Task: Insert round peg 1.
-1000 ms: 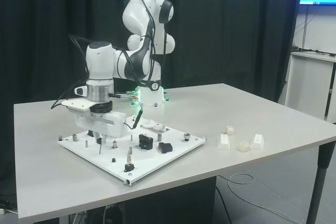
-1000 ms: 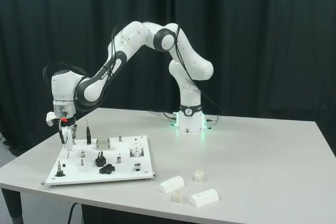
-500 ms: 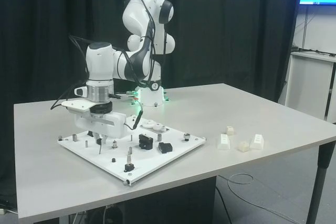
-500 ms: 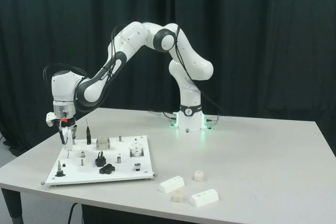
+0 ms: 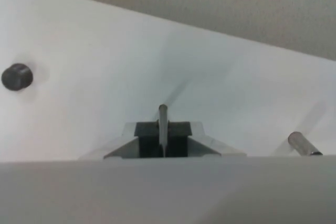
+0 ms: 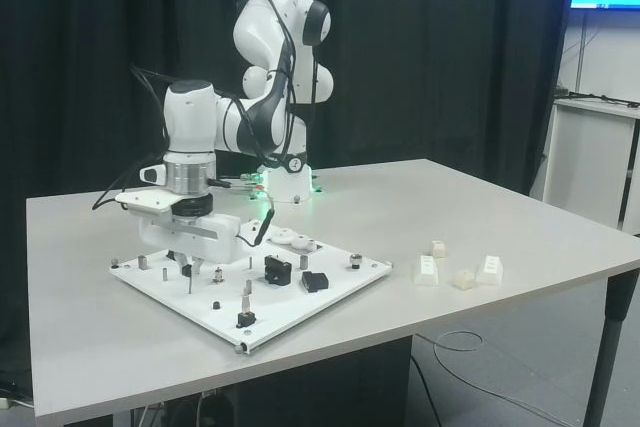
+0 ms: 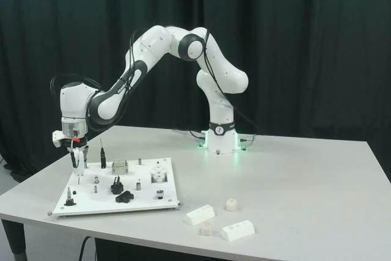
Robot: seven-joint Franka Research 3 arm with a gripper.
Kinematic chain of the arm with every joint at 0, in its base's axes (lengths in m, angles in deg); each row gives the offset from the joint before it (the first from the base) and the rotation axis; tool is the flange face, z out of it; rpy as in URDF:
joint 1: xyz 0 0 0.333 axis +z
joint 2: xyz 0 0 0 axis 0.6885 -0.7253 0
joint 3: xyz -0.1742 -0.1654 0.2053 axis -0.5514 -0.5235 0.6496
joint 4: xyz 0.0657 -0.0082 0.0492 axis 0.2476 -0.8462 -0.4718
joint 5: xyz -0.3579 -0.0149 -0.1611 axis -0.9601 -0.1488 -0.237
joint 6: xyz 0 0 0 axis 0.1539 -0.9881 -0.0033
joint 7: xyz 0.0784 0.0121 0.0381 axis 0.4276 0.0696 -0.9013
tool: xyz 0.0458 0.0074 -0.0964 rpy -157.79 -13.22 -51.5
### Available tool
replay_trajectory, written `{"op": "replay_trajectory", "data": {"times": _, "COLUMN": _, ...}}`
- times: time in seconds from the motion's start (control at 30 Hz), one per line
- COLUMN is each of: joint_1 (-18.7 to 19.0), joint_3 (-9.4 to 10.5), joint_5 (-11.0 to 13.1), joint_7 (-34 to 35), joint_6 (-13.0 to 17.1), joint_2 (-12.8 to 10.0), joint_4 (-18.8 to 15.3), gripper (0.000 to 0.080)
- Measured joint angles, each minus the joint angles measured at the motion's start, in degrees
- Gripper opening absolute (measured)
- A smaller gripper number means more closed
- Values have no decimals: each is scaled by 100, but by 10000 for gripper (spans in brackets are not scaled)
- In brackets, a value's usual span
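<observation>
Hanging low over the white board (image 6: 300, 297), the gripper (image 6: 187, 269) pinches a thin grey peg (image 5: 163, 127) between its black fingers (image 5: 147, 139), the peg pointing straight down with its tip just above the board. Beside it stands another short peg (image 5: 300, 144), and a black round knob (image 5: 17, 76) sits farther off on the opposite side.

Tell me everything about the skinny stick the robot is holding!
The round peg is a thin, straight grey rod that looks like metal. The pincer is shut on its upper part, with one black pad on each side. It hangs upright, tip pointing down at the white board on the grey table. In the first room view the peg is above the board's far-left part. Whether its tip touches the board cannot be seen.
</observation>
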Motion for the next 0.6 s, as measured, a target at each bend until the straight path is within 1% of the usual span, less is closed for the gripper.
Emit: {"op": "replay_trajectory", "data": {"times": 0.6, "joint_1": 20, "joint_3": -5, "joint_5": -79, "joint_7": -61, "joint_6": 119, "joint_2": -7, "joint_4": 0, "gripper": 28}}
